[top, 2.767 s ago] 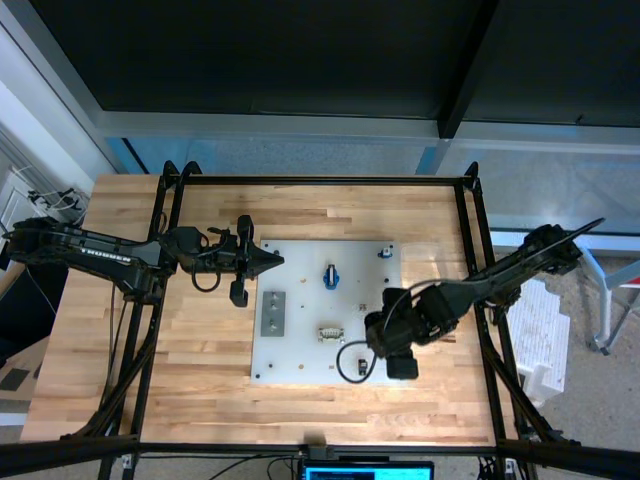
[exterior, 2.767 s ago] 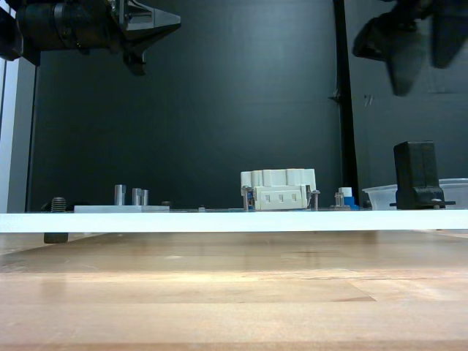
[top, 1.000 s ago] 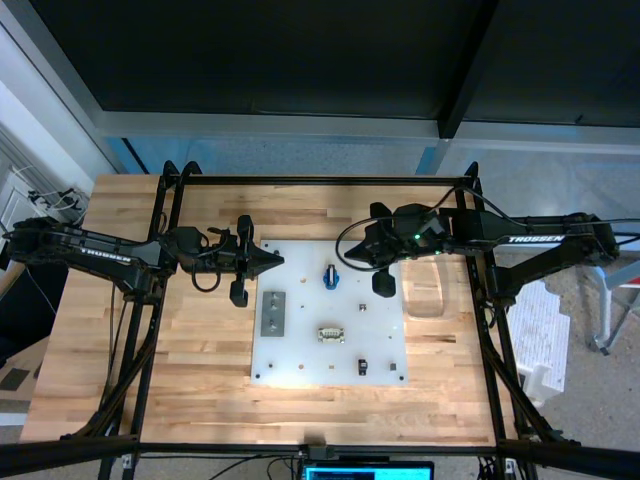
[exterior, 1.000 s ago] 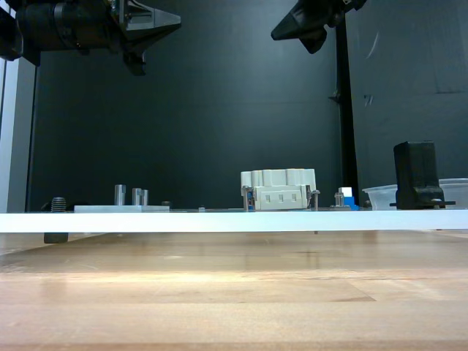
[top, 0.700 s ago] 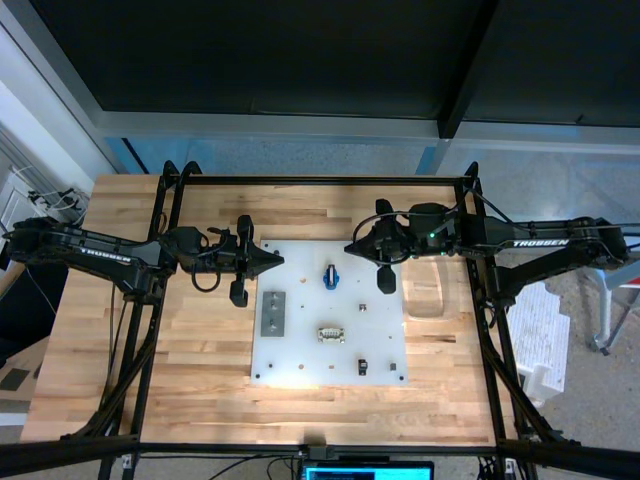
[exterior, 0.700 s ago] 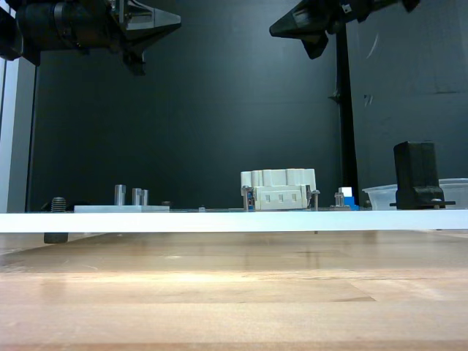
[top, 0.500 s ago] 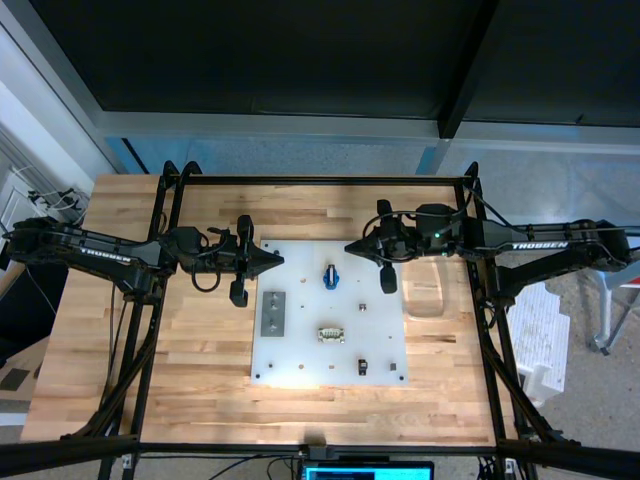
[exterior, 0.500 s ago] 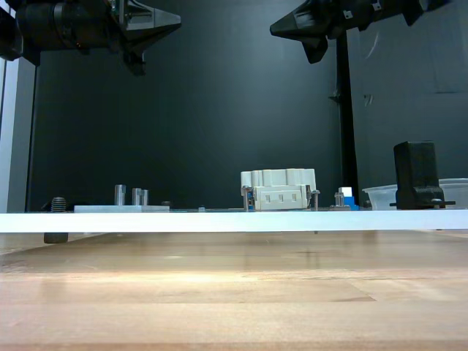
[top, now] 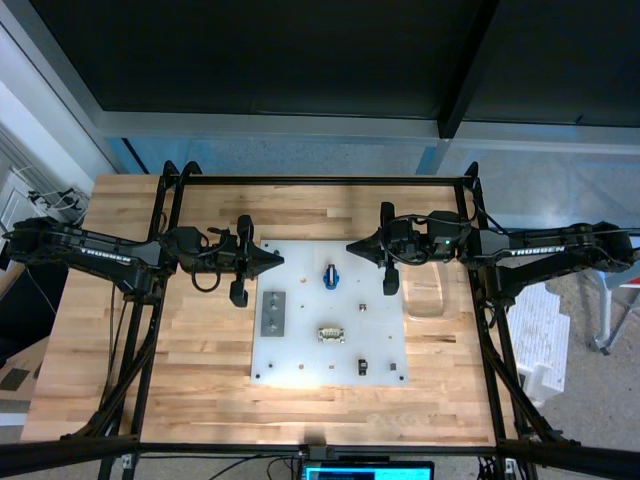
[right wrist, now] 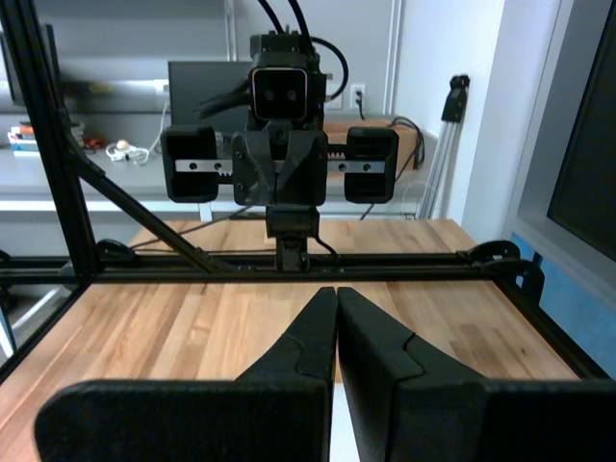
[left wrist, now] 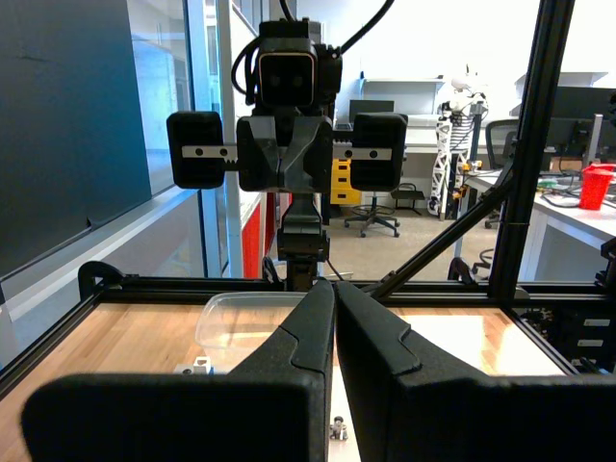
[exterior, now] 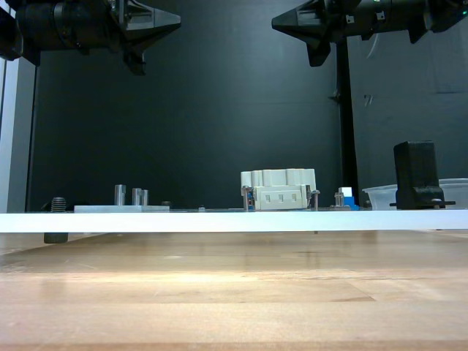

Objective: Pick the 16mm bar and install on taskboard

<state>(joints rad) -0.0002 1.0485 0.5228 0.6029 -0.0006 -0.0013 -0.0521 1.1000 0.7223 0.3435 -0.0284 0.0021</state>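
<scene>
The wooden desk (top: 200, 350) carries the white taskboard (top: 300, 365), which lies flat below both pairs of fingers. A small black foot (exterior: 55, 238) shows under its edge. The left fingers (top: 270, 258), pressed together, hang high over the board's far left corner. The right fingers (top: 358, 246), also closed, point toward them from above its far right part. A clear plastic tub (top: 425, 292) sits on the desk just beside the board, back from the right fingers' tips.

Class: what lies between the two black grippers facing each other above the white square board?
Nothing: the low view shows only air between left gripper and right gripper, both above the taskboard.
</scene>
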